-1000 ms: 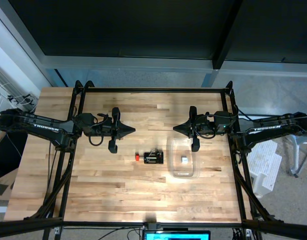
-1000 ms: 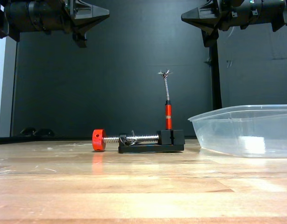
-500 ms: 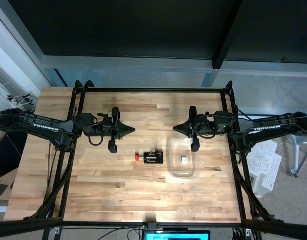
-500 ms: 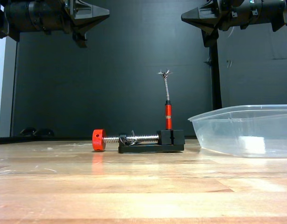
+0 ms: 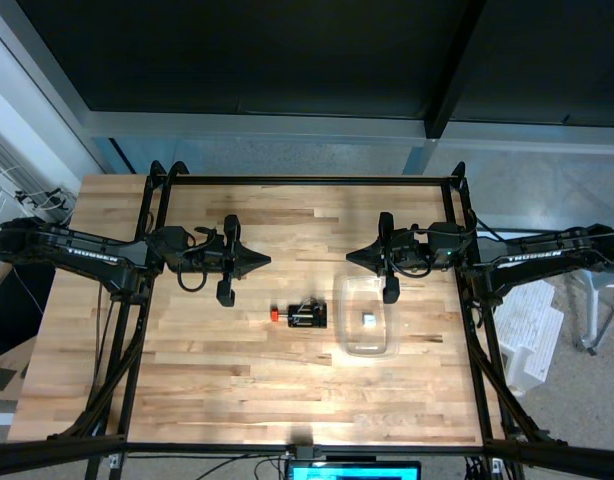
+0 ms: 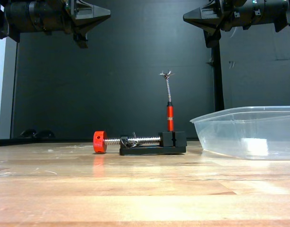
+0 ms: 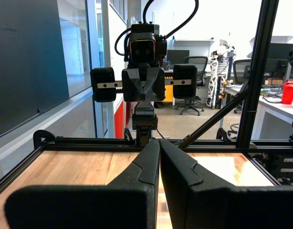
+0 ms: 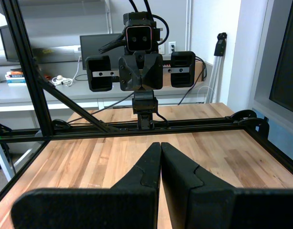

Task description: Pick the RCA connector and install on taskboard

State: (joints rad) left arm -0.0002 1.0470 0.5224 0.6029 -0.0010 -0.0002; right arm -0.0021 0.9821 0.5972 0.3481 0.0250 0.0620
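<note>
Left hand (image 5: 267, 261), right hand (image 5: 349, 256) aloft, block (image 5: 369, 319) in tray (image 5: 340, 330)

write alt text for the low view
A red connector stands upright on a black vise, its braided cable rising free. The left gripper and right gripper hang high above at either side; a clear tray sits at the right.

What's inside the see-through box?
Only a white block sits in the clear tray, uncovered, nothing dark on it. The connector stands on the vise. Left gripper and right gripper hang shut above the table.
</note>
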